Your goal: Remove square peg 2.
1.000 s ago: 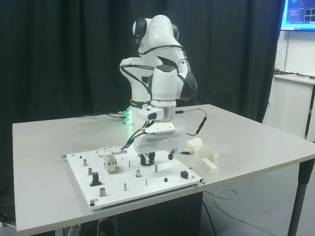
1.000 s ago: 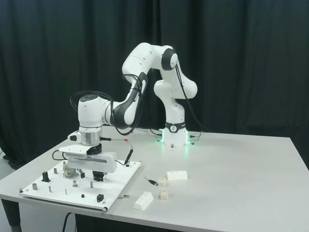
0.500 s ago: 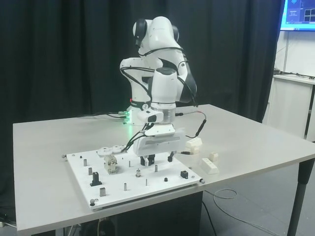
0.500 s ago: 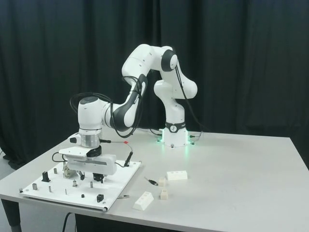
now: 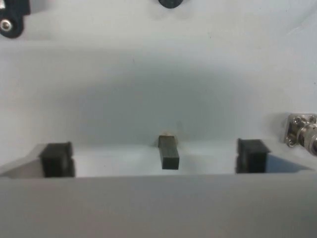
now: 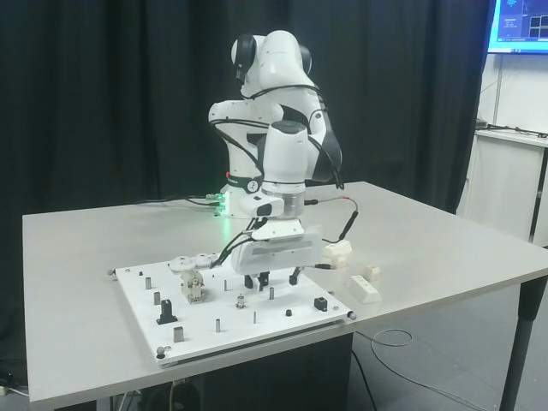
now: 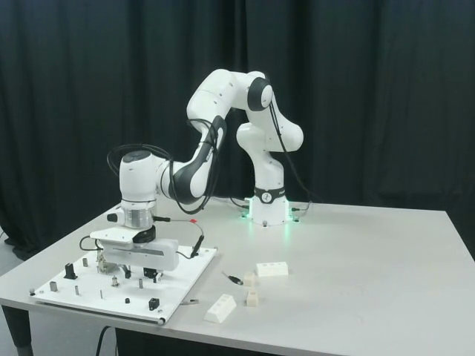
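From where I stand the arm (image 6: pixel 287 145) leans out over the white board (image 6: pixel 257 330) that lies on the grey surface (image 6: pixel 86 248). The jaws hang just above the board, at about 2 o'clock from its middle in the first room view.

Looking down past the wrist, the jaws stand wide open. The two black fingertips (image 5: pixel 57 159) are well apart and grip nothing. Square peg 2 (image 5: pixel 169 152) stands upright on the board midway between them and touches neither. A small metal connector (image 5: pixel 303 133) sits on the board beyond one fingertip, near but clear of it.

The peg looks like a short, stiff, dark bar with flat sides, so I judge it light and not fragile. It is probably smooth, and snug enough in its socket to resist a crooked pull. The best hold should be across two opposite flat faces, near the top where it stands free of the board, with the pads square to those faces. Caught on the corners, it may twist or slip.

Some white blocks (image 6: pixel 364 288) lie off the board at roughly 3 o'clock.
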You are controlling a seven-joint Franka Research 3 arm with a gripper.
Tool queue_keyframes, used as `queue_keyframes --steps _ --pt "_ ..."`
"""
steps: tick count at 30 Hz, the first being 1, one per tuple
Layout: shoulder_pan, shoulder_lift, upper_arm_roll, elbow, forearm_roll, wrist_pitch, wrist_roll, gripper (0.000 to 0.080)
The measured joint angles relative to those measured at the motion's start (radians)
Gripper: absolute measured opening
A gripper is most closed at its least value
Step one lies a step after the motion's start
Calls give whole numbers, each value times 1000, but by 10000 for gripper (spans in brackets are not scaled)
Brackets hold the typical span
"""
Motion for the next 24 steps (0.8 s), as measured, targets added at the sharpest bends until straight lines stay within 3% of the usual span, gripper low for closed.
queue_keyframes --steps 1,6,7,15,16,22,23,24 --pt "0 1 0 0 0 0 -3 706" --pt "0 5 -3 2 0 0 -11 706" --pt "0 5 -3 2 0 0 -12 544" --pt "0 8 -5 2 0 0 -12 544" --pt "0 9 -5 2 0 0 -12 184" --pt "0 11 -10 4 4 2 -12 184" --pt "0 11 -10 4 4 2 -12 66" --pt "-1 11 -10 4 4 2 -12 66"
